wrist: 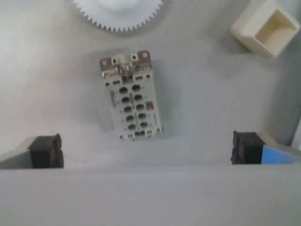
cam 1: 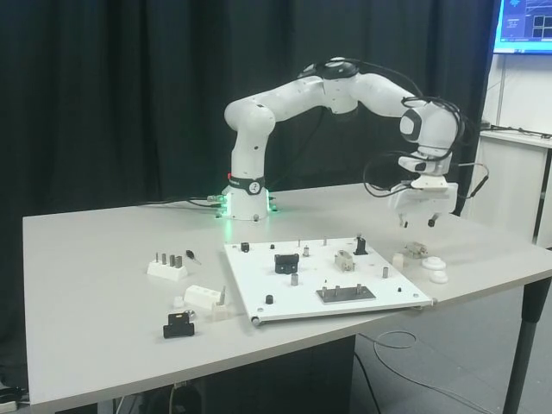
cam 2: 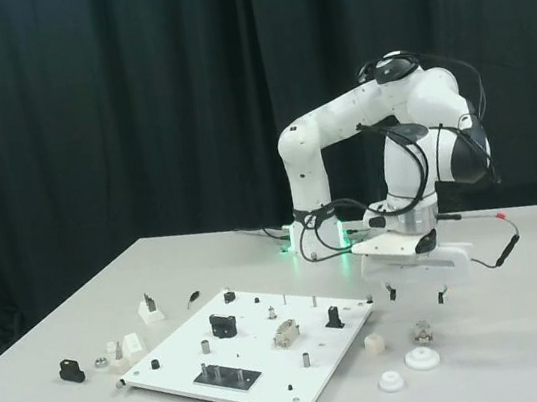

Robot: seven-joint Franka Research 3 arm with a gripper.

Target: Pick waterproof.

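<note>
The end effector [wrist: 146, 149] is hovering wide open and holding nothing above the waterproof connector [wrist: 130, 97]; the connector is lying flat on the grey table [wrist: 51, 84], beside the white gear [wrist: 120, 12].

I count one white arm [cam 2: 380, 134] with one gripper [cam 2: 416, 293], its two fingertips [wrist: 46, 151] spread apart in my wrist view. One grey table [cam 1: 86, 259] carries one white assembly board [cam 1: 323, 280]. Off the board's edge nearest the gripper I see one waterproof connector [wrist: 130, 96], one small open box [wrist: 266, 27] at its 2 o'clock in the wrist view, and two white gears [cam 2: 412, 369], of which the wrist view shows one [wrist: 120, 13] at the connector's 12 o'clock. Off the board's opposite edge I count three white holder blocks [cam 1: 166, 267] and one black clip [cam 1: 178, 325]. One screen [cam 1: 523, 26] hangs in the room.
</note>
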